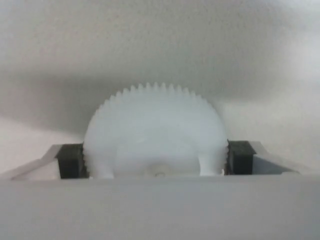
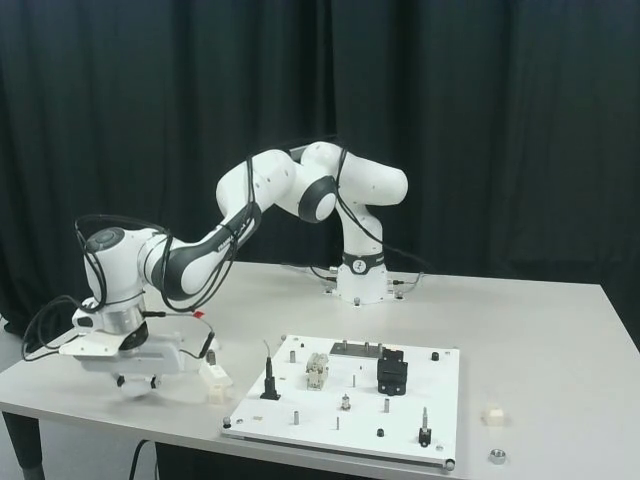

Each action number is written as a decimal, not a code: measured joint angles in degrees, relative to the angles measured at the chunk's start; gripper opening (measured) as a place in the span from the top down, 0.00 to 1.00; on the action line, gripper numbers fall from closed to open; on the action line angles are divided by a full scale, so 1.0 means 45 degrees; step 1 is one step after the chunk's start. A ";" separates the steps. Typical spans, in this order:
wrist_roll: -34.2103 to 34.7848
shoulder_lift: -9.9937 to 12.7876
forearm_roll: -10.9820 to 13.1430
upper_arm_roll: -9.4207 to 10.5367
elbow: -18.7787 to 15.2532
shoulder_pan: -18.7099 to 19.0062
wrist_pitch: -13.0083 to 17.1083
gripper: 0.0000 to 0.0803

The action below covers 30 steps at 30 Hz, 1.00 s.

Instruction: Insert large gear.

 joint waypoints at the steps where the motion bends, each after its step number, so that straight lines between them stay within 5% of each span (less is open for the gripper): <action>1: 0.0000 -0.0060 -0.0009 -0.0002 0.0007 0.0009 -0.0081 0.26; 30: 0.0001 -0.0664 -0.0134 -0.0130 0.0025 0.0354 -0.0832 0.26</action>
